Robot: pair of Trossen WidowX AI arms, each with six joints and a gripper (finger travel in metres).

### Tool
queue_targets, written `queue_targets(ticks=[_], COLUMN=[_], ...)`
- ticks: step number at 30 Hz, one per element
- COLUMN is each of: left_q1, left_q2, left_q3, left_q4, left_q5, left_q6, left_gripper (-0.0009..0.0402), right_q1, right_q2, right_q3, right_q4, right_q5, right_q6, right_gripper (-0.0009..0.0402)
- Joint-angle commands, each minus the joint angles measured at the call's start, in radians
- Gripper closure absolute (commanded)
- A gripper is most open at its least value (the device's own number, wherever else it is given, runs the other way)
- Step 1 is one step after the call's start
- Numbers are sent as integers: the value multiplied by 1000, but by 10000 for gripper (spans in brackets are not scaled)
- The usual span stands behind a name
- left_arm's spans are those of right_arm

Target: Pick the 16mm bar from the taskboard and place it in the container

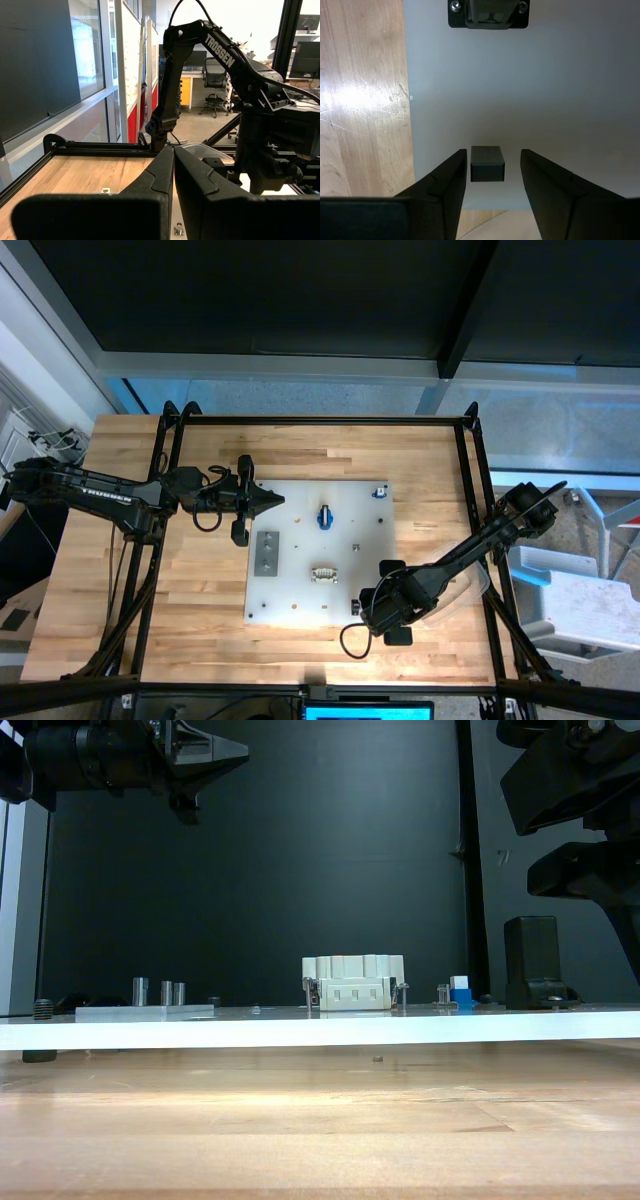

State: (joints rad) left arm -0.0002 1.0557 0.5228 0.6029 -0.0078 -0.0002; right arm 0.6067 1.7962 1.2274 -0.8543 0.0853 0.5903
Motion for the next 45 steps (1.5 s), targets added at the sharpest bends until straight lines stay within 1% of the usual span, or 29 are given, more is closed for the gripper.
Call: queue_targets(ticks=[1,14,23,33,45], left_q1=[0,0,0,0,0], left_q2=[0,0,0,0,0], left_q3=[0,0,0,0,0], left_q4=[0,0,0,0,0], left_q5=[0,0,0,0,0], left_q6=[0,0,0,0,0], left_gripper=[393,393,393,393,393], right_q1=[0,0,0,0,-2], right_q2=[-1,-1,-9,-47,-151], right_q3=[1,1,8,40,40], right_q4=[1,3,2,-47,-80], right_q5=[0,-2,-2,0,0], right_q6=[0,0,0,0,0], right_gripper=[272,341,375,386,385])
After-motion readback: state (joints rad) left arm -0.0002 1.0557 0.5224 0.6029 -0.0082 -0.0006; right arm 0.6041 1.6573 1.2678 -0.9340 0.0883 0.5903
